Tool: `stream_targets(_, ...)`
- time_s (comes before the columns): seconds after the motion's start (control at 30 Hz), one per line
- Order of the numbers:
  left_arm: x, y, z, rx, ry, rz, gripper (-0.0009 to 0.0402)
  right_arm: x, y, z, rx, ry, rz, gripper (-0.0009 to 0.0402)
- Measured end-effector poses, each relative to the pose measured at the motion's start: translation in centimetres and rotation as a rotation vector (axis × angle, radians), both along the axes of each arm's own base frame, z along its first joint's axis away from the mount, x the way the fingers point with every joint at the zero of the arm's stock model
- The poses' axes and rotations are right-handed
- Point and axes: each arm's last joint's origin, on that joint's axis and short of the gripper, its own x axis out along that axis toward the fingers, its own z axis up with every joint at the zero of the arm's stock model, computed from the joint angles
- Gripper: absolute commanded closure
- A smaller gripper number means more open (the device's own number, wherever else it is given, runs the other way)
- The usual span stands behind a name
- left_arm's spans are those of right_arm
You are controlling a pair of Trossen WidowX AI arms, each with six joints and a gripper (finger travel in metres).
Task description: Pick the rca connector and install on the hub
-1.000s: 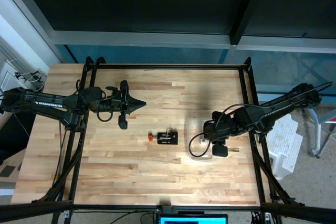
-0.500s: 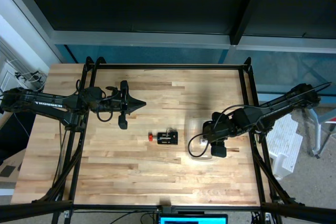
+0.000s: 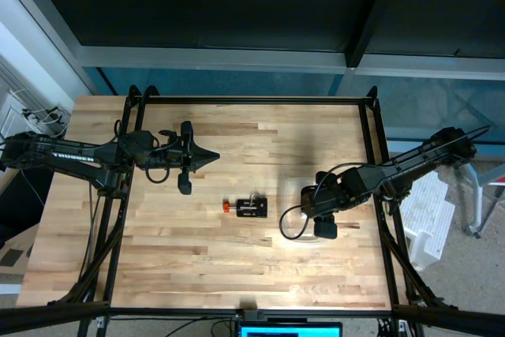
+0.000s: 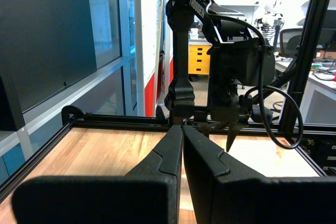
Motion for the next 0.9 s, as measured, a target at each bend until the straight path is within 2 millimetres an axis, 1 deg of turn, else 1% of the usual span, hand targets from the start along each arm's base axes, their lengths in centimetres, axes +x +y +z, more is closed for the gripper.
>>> stream_targets(0.9,0.0,0.0,0.0,0.000,0.000,0.000,0.0392,1.4,0.6,-2.1,-0.018,0.048,0.003,0.0216)
